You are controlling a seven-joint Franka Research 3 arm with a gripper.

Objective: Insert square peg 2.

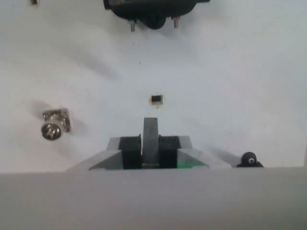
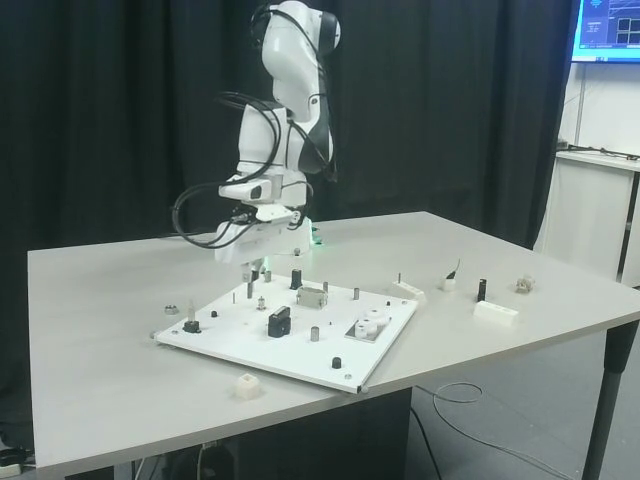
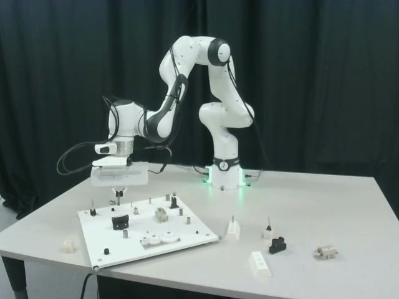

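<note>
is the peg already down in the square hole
No, in the wrist view the grey square peg is clamped between the gripper fingers, and the square hole in the white board shows dark and unfilled, apart from it.

Even, bright overhead light fills both room views; the black curtain [image 3: 312, 81] behind stays dark and the grey tabletop [image 3: 312, 205] shows only faint shadows under the small parts. A lit screen [image 2: 610, 30] glows at far right. In the wrist view the white board [image 1: 216, 72] looks washed out, soft smeared shadows cross it, and the near housing is out of focus.
</note>
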